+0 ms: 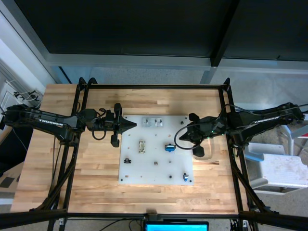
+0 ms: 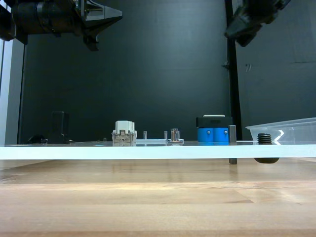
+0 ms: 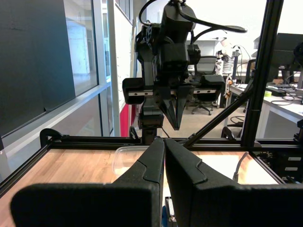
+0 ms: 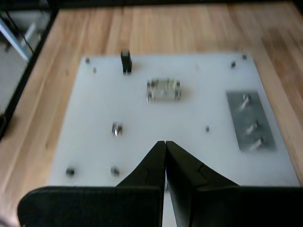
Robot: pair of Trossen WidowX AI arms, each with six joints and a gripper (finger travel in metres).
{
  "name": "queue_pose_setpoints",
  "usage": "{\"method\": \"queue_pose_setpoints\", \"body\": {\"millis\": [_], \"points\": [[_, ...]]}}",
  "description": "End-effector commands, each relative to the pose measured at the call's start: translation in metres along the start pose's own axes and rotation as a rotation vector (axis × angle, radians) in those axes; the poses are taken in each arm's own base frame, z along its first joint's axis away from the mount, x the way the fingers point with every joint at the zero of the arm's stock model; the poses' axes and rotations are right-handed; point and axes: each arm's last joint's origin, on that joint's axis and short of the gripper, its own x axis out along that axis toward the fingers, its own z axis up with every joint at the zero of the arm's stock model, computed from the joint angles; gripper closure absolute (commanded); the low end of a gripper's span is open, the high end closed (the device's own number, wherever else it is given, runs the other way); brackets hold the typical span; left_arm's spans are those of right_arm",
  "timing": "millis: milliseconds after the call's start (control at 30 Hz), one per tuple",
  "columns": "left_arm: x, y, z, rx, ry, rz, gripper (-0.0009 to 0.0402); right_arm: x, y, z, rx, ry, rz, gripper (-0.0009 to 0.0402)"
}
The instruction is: Remove the rj45 connector and place it in the container
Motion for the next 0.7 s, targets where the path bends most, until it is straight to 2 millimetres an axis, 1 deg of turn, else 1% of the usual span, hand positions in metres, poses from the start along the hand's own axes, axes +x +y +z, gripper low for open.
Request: {"method": "queue_pose_setpoints", "body": {"millis": [33,267,567,700], "points": [[0.0,0.0,0.0,0.0,0.0,0.0,0.0392,-0.008,0.003,0.001,0.003,0.059,-0.012,0.0393],[0.0,0.0,0.0,0.0,0.0,0.0,0.0392,-0.021,0.013,0.0,0.018,0.141,0.007,0.0393],[0.0,0.0,0.0,0.0,0.0,0.0,0.0392,-0.022,0.031,-0.001,0.002,0.285,0.0,0.0393],[0.0,0.0,0.0,0.0,0.0,0.0,0.0392,-0.022,0.043,0.0,-0.01,0.325,0.017,0.0393]]}}
